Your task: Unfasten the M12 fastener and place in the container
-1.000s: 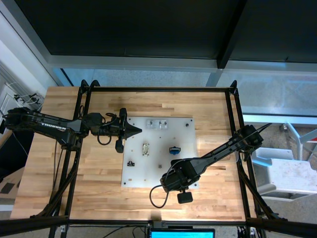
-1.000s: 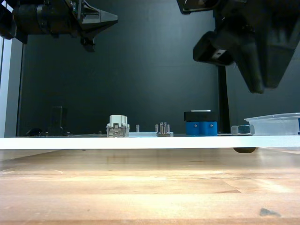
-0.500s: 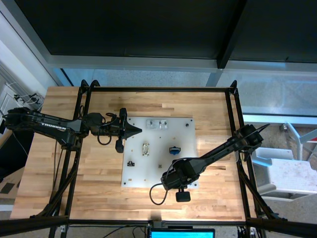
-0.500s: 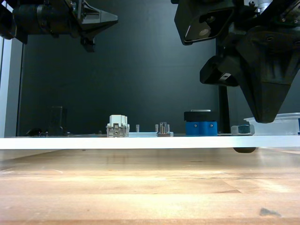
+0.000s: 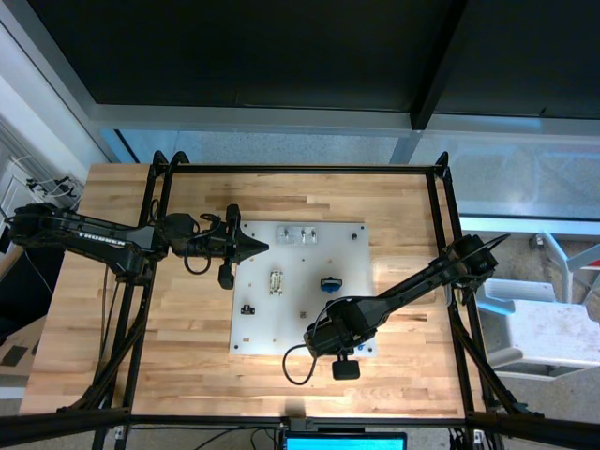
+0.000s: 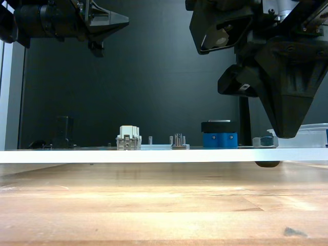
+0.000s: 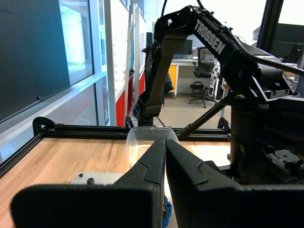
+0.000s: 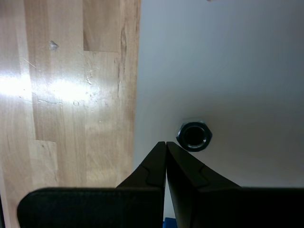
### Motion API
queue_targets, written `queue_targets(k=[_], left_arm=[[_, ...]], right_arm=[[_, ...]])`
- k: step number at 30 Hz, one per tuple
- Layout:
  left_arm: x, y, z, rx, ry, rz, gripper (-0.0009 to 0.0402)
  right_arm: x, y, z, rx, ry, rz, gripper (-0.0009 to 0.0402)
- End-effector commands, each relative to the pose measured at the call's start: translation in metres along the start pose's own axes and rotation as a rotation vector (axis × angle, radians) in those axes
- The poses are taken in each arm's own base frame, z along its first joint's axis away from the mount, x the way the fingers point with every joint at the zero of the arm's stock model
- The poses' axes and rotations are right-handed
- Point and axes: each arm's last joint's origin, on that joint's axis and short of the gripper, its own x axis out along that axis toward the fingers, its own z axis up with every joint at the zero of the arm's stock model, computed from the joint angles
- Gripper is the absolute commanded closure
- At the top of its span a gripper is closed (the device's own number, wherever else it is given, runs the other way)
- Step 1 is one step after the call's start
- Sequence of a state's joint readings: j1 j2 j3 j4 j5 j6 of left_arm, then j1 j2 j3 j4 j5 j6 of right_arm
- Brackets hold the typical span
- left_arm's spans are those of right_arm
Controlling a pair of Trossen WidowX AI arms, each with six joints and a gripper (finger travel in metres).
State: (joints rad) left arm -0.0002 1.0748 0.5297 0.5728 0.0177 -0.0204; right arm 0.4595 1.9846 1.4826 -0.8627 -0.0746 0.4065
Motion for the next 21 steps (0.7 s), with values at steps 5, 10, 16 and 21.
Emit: queue_targets(k=[5,10,16,21], left_arm=[[0.000,0.000,0.000,0.000,0.000,0.000,0.0393],[0.000,0.000,0.000,0.000,0.000,0.000,0.0393],[0.000,0.000,0.000,0.000,0.000,0.000,0.0393],[0.000,0.000,0.000,0.000,0.000,0.000,0.0393]], right_arm=[[0.004,-0.002,-0.002,-0.001,0.011,-0.008,0.0393],[0.000,-0.007,-0.004,0.034,-0.022,-0.164,0.0393],[-0.020,-0.013,-0.007,0.095,-0.088,-0.365,0.0393],[-0.025,-0.012,-0.009,0.097,-0.065,-0.303,0.0393]])
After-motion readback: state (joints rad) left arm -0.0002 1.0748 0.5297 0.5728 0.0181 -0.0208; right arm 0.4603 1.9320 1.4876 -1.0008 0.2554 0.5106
